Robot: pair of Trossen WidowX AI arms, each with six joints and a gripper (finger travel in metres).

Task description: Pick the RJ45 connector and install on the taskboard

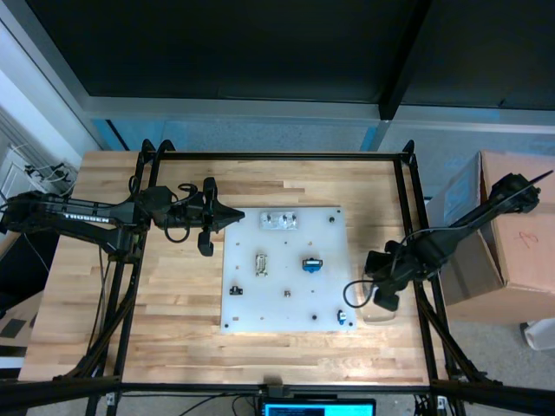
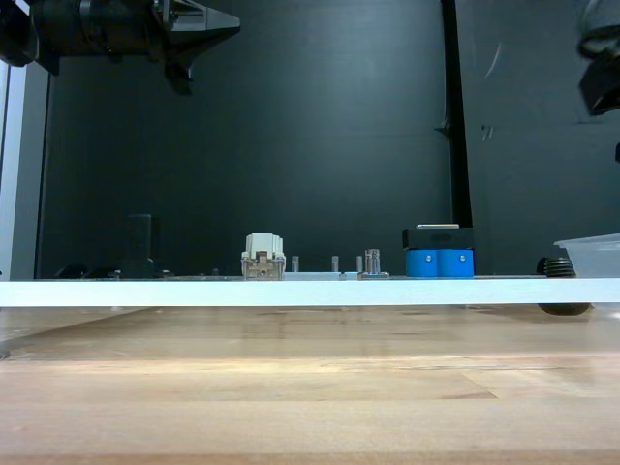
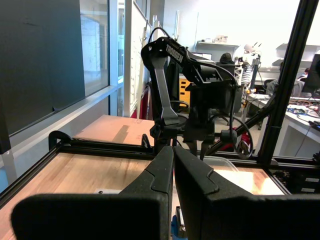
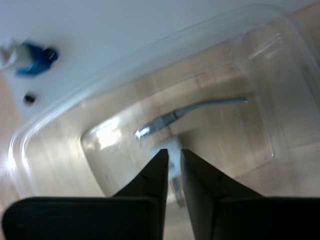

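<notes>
In the right wrist view the RJ45 connector lay free on the floor of a clear plastic tray. Its long axis ran on a slant, the clear plug tip pointing towards the white task board and its grey cable trailing off the other way. It lay just beyond the tips of the right gripper and a little to one side, apart from them. I saw those jaws drawn almost together with only a narrow slit between. A pale blur sat in that slit, and I couldn't tell what it was.

From the high view, the board sat in the middle of a wooden table inside a black frame, with a cardboard box off the right edge. The right gripper hung over the tray just beside the board's near right corner. The left gripper was by the board's far left corner, pointing inward.

At table height I saw a beige connector and a blue block standing on the board, with both grippers high above it.

Looking along the left wrist, its jaws were pressed together, and the right arm stood opposite against a bright workshop.
</notes>
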